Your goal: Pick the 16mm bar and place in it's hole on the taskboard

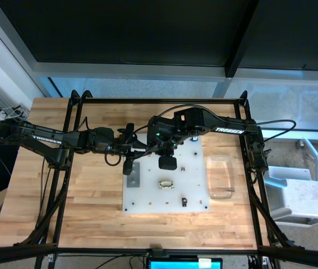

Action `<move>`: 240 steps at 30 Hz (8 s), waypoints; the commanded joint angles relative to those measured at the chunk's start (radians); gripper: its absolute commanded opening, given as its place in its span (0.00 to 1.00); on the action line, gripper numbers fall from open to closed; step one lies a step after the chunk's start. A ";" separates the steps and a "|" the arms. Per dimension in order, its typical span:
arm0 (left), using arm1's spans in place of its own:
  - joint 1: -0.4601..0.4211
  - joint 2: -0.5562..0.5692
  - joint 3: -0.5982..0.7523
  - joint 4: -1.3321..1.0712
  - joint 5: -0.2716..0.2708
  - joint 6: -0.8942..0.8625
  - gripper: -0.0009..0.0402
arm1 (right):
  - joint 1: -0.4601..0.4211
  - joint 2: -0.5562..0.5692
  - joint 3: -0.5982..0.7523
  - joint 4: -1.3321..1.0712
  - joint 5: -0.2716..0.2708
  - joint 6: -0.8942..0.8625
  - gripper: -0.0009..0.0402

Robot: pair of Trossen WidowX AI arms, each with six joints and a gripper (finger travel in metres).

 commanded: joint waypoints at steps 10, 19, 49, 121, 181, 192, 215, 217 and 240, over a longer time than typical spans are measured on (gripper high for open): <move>0.000 0.000 0.000 0.002 0.003 0.012 0.02 | 0.000 -0.002 0.000 0.031 -0.008 -0.009 0.18; 0.001 0.000 0.000 0.003 0.003 0.016 0.02 | 0.000 -0.009 0.000 0.029 -0.006 -0.025 0.64; 0.007 0.000 0.000 0.126 -0.040 0.011 0.02 | 0.007 -0.581 -0.940 1.045 0.025 -0.006 0.67; 0.006 0.000 0.000 0.332 -0.041 -0.026 0.02 | 0.006 -0.663 -1.318 1.780 0.037 0.080 0.03; 0.006 0.000 0.000 0.325 -0.041 -0.056 0.37 | 0.306 -0.609 -0.800 0.126 0.139 0.312 0.02; 0.006 0.000 0.000 0.324 -0.041 -0.056 0.37 | 0.393 -0.515 -0.800 0.015 0.064 0.404 0.02; 0.006 0.000 0.000 0.325 -0.041 -0.056 0.37 | 0.487 -0.241 -0.802 0.077 0.019 0.494 0.02; 0.006 0.000 0.000 0.325 -0.041 -0.056 0.37 | 0.487 -0.233 -0.805 0.083 0.019 0.504 0.02; 0.006 0.000 0.000 0.325 -0.041 -0.056 0.37 | 0.533 -0.231 -0.975 0.259 0.015 0.570 0.02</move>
